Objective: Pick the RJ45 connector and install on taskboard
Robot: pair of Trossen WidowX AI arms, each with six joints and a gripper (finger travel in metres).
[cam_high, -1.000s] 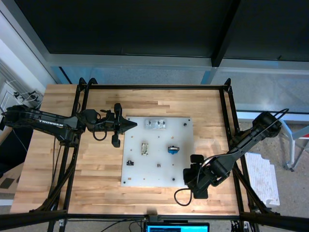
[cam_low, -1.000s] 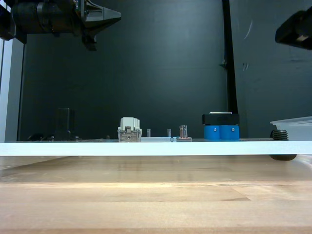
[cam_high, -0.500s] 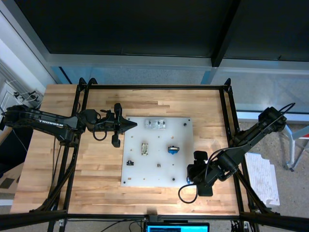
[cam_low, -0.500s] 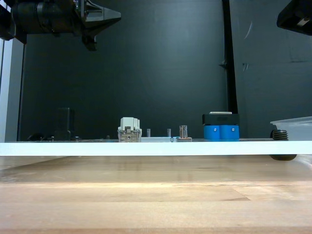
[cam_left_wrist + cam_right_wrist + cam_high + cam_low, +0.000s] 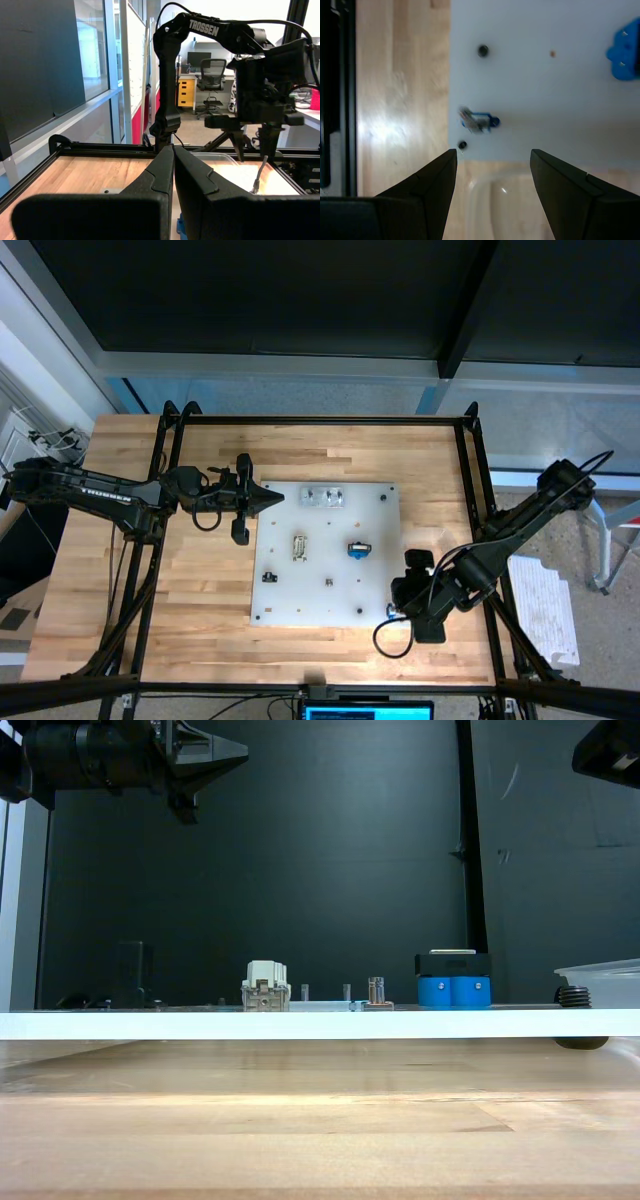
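The white taskboard point(image 5: 310, 595) lies mid-table, its near edge point(image 5: 300, 1024) filling the low view. My right gripper point(image 5: 402, 596) hovers over the board's near right corner, raised high point(image 5: 612, 748). Its fingers point(image 5: 436, 186) stand open, with nothing between them. Below it the right wrist view shows the board point(image 5: 545, 85), a small blue fitting point(image 5: 481, 121) and the rim of a clear tray point(image 5: 485, 192). I cannot make out the RJ45 connector in any view. My left gripper point(image 5: 266, 498) is shut and hangs high over the board's left edge point(image 5: 218, 760), fingers pressed together point(image 5: 173, 165).
A grey connector housing point(image 5: 265, 988), small pins point(image 5: 376, 990) and a blue block with a black cap point(image 5: 453, 980) stand on the board. The clear tray point(image 5: 600, 982) sits beside the board's right edge. Black frame rails point(image 5: 470, 470) border the table.
My right gripper has drifted right and slightly away from the near edge, rising a little in the low view. The left arm has not moved.
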